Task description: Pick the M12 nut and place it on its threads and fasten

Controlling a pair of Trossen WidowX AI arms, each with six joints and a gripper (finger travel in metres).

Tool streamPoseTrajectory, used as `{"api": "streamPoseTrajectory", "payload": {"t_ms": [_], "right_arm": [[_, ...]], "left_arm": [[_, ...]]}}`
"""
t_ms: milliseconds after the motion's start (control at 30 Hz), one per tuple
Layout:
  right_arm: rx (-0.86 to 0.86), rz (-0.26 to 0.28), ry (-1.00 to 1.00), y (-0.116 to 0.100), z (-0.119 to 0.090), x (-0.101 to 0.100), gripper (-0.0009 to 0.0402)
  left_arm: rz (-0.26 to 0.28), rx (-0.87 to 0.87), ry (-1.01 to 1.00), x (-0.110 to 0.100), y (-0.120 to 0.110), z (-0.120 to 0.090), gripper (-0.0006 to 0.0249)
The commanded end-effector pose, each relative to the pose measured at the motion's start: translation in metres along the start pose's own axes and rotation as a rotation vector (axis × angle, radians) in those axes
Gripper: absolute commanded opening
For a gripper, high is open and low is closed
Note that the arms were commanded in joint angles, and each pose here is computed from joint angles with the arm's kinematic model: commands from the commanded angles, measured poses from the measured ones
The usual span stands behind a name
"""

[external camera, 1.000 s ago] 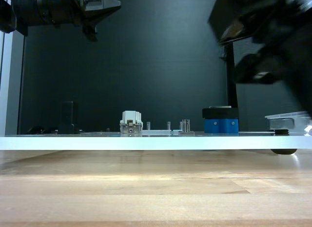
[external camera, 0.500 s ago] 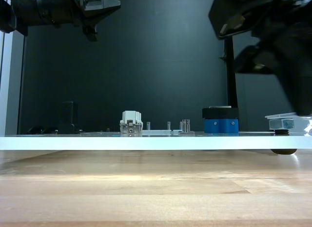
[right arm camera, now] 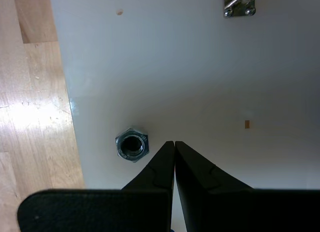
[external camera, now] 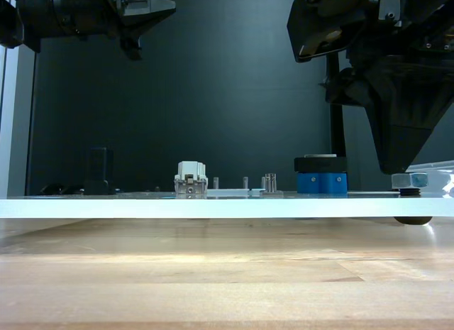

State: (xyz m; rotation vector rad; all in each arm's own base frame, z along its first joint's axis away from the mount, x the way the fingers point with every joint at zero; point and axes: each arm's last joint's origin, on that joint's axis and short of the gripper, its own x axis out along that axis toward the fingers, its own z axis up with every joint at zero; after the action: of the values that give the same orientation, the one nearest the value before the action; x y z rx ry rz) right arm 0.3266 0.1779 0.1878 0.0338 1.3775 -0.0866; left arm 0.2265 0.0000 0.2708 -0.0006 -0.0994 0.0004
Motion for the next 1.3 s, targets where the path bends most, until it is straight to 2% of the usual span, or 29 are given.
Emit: {"api": "streamPoseTrajectory", "payload": {"t_ms": [33, 133, 167, 233, 333, 433, 600, 700, 1000, 1033, 1133, 1167, 1200, 1300], "right_arm": [[-0.016, 0.051, 0.027, 0.002, 0.0, 0.001, 0.0], [-0.07, 0.267, 0.164, 0.006, -0.006, -0.004, 0.0], [-0.072, 0.296, 0.185, 0.007, -0.007, -0.006, 0.0], [-0.069, 0.291, 0.188, 0.006, -0.008, -0.008, 0.0], [-0.067, 0.257, 0.17, 0.004, -0.007, -0.009, 0.0], [-0.031, 0.16, 0.117, 0.002, -0.006, -0.008, 0.0], [0.013, 0.041, 0.043, -0.002, -0.004, -0.008, 0.0], [0.028, 0.007, 0.017, -0.002, -0.002, -0.006, 0.0], [0.043, 0.022, 0.023, 0.003, 0.0, 0.005, 0.0], [0.04, 0.056, 0.043, 0.004, -0.001, 0.005, 0.0], [-0.025, 0.277, 0.177, 0.009, -0.005, 0.0, 0.0], [-0.035, 0.313, 0.2, 0.009, -0.006, -0.002, 0.0], [-0.035, 0.314, 0.205, 0.009, -0.007, -0.003, 0.0], [-0.029, 0.242, 0.177, 0.005, -0.008, -0.008, 0.0]], "left_arm": [[0.0, 0.0, 0.0, 0.0, 0.0, 0.0, 0.0], [0.0, 0.0, 0.0, 0.0, 0.0, 0.0, 0.0], [0.0, 0.0, 0.0, 0.0, 0.0, 0.0, 0.0], [0.0, 0.0, 0.0, 0.0, 0.0, 0.0, 0.0], [0.0, 0.0, 0.0, 0.0, 0.0, 0.0, 0.0], [0.0, 0.0, 0.0, 0.0, 0.0, 0.0, 0.0], [0.0, 0.0, 0.0, 0.0, 0.0, 0.0, 0.0], [0.0, 0.0, 0.0, 0.0, 0.0, 0.0, 0.0], [0.0, 0.0, 0.0, 0.0, 0.0, 0.0, 0.0], [0.0, 0.0, 0.0, 0.0, 0.0, 0.0, 0.0], [0.0, 0.0, 0.0, 0.0, 0.0, 0.0, 0.0], [0.0, 0.0, 0.0, 0.0, 0.0, 0.0, 0.0], [0.0, 0.0, 0.0, 0.0, 0.0, 0.0, 0.0], [0.0, 0.0, 0.0, 0.0, 0.0, 0.0, 0.0]]}}
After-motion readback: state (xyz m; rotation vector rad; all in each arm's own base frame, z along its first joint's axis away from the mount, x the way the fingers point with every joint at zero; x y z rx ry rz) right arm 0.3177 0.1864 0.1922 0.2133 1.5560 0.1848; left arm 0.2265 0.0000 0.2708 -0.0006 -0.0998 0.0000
